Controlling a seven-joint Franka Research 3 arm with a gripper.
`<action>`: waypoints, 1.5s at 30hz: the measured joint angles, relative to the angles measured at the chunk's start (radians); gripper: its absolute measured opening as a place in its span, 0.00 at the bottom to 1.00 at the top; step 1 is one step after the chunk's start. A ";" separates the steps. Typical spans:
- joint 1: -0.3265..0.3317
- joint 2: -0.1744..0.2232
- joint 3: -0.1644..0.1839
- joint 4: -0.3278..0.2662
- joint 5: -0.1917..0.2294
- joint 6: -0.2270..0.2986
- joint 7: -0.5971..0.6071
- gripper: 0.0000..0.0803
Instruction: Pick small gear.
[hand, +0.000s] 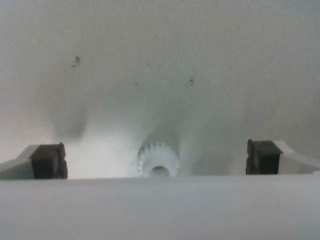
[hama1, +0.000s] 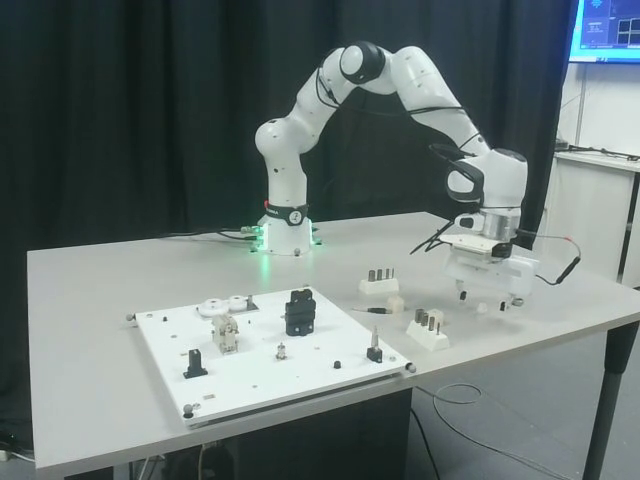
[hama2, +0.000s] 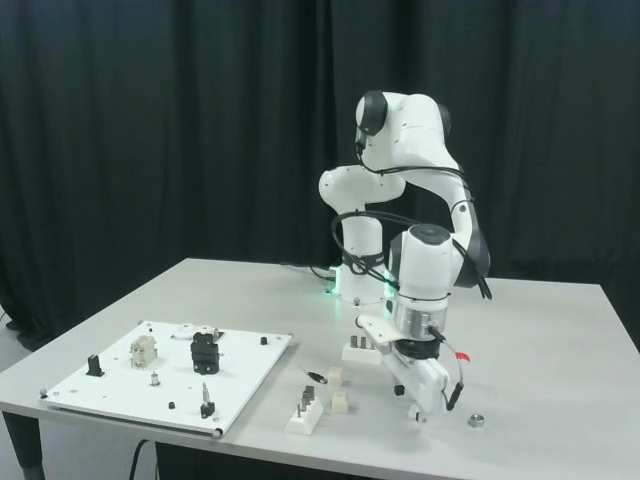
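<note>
In the wrist view the small gear (hand: 158, 159) is white, toothed and lies flat on the grey table (hand: 160, 60). It sits midway between the two black fingertips, touching neither of them. My gripper (hand: 156, 160) is open and lowered down to the table over the gear. The first room view puts the gripper (hama1: 488, 303) at the table's right side, close to the front edge. In the second room view the gripper (hama2: 410, 406) hides the gear.
A white board (hama1: 260, 385) carrying several small parts lies at the front left. Two white holders with pegs (hama1: 380, 283) (hama1: 428, 328) and a small white block (hama1: 395, 300) stand left of the gripper. A nut (hama2: 476, 420) lies near the front edge.
</note>
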 joint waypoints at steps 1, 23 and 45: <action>0.000 0.001 0.001 0.000 0.000 0.000 0.000 1.00; -0.002 0.031 0.008 0.000 0.000 0.015 0.026 1.00; -0.002 0.036 0.015 0.005 -0.034 0.021 0.026 0.24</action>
